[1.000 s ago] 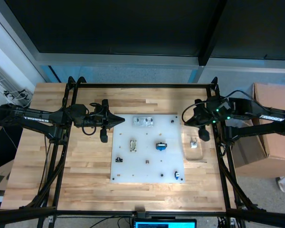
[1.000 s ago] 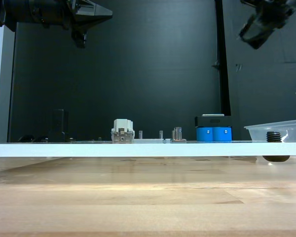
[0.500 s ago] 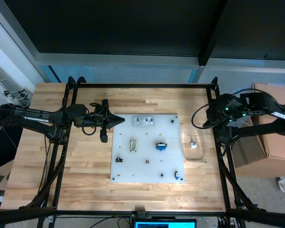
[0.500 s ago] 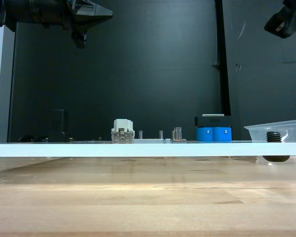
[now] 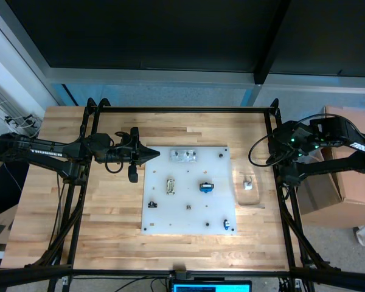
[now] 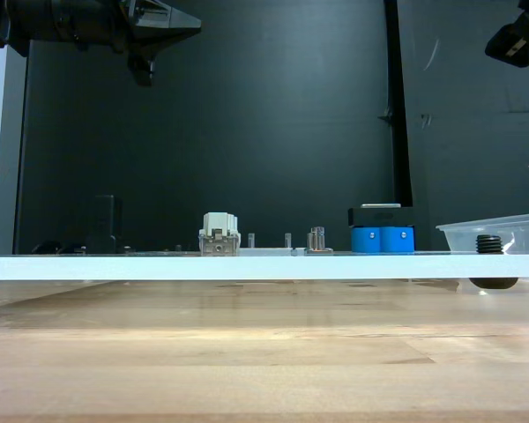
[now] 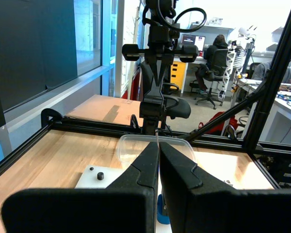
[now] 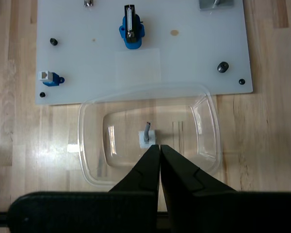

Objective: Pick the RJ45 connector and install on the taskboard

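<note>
The RJ45 connector [image 5: 247,184] [image 8: 146,136], a small white plug with a short grey cable stub, lies free in a clear plastic tray [image 5: 248,201] [image 8: 87,145] just right of the white taskboard [image 5: 188,201] [image 8: 184,58]. My right gripper [image 5: 275,159] [image 8: 160,147] hovers high above the tray's right side, shut and holding nothing. A small blue socket block [image 5: 227,225] [image 8: 47,77] sits at the board's near right corner. My left gripper [image 5: 155,155] [image 7: 158,145] hangs shut and empty over the board's far left corner, pointing right.
On the board stand a blue connector block [image 5: 206,187] [image 8: 130,30], a pale socket [image 5: 170,186] and a grey fixture [image 5: 185,156]. A black frame [image 5: 182,110] borders the table. A cardboard box [image 5: 347,176] stands beyond the right edge.
My right gripper has drawn back to the right, from over the board's right edge to beyond the tray. The connector stays in the tray. The left arm has not moved.
</note>
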`<action>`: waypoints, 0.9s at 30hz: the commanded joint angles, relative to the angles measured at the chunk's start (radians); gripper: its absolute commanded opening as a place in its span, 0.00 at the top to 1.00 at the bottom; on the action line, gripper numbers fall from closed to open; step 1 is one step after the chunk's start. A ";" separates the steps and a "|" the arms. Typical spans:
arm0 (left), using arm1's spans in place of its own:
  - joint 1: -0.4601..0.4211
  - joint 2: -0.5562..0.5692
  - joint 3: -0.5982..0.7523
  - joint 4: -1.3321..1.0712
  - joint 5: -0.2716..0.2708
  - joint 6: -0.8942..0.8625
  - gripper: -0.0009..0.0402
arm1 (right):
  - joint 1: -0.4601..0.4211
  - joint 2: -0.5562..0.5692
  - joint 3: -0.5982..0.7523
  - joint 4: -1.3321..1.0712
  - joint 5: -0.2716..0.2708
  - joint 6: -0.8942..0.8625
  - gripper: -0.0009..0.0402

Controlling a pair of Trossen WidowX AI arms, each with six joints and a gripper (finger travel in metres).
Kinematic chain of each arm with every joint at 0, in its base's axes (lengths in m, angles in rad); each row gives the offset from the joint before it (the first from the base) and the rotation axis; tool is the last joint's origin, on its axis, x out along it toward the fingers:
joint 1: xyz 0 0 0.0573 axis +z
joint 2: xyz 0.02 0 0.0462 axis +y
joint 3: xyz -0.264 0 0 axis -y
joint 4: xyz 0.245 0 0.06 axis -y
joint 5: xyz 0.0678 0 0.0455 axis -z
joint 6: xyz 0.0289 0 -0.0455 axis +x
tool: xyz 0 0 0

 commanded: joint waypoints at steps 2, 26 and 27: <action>0.000 0.000 0.000 0.000 0.000 0.000 0.98 | 0.002 0.028 -0.037 -0.034 0.001 0.002 0.87; 0.000 0.000 0.000 0.000 0.000 0.000 0.98 | 0.108 0.167 -0.394 0.222 0.081 0.005 0.53; 0.000 0.000 0.000 0.000 0.000 0.000 0.98 | 0.125 0.175 -0.401 0.243 0.092 0.005 0.53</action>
